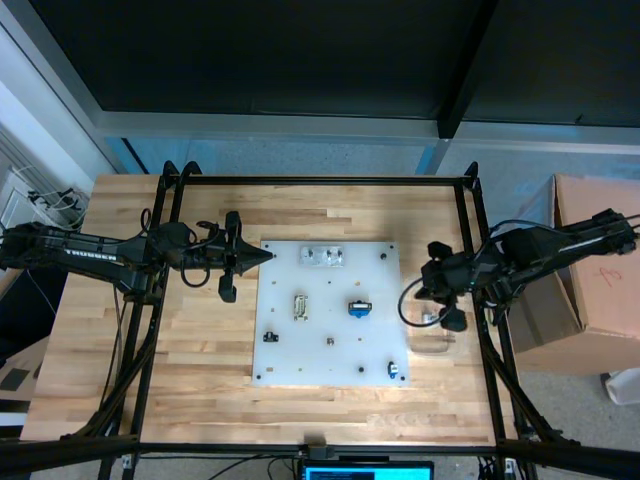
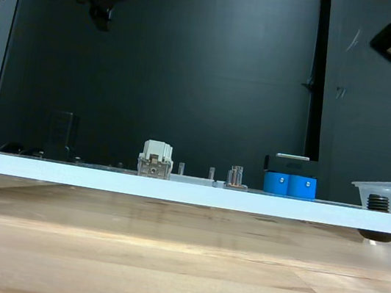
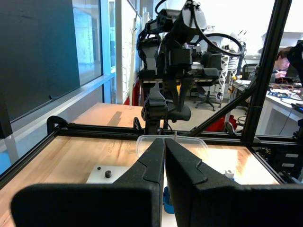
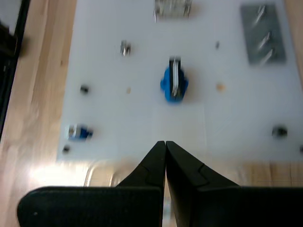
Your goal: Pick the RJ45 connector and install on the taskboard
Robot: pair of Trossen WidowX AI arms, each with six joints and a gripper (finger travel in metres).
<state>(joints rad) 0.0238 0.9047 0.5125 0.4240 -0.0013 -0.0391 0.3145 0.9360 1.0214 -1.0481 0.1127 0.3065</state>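
We see the left gripper [image 1: 268, 257] raised above the tabletop [image 1: 180, 380]. Its tip is over the far left corner of the white taskboard [image 1: 300, 360] and points right. Its fingers [image 3: 151, 161] are pressed together with nothing between them.

The right gripper [image 1: 422, 288] hangs over the board's right edge, tilted down and to the left. Its fingers [image 4: 155, 163] also meet tip to tip and are empty. From the low view, both grippers are well above the board.

Neither gripper holds the RJ45 connector, and we cannot tell for certain where it lies. A clear plastic tray [image 1: 435, 348] sits on the tabletop just beside the board's right edge, under the right gripper. A small pale piece [image 1: 427, 318] shows in it, but we cannot tell what it is.

On the board we make out:
- a metal plate [image 1: 324, 257] near the far edge
- a pale grey connector block [image 1: 299, 307] left of centre
- a blue block [image 1: 359, 308] with a dark top near the middle
- a small metal stud [image 1: 329, 341] nearer to us
- a small blue part [image 1: 396, 372] at the near right corner

All of these stand apart from one another and from both grippers.

A cardboard box [image 1: 590, 280] stands beyond the tabletop's right edge, behind the right arm.
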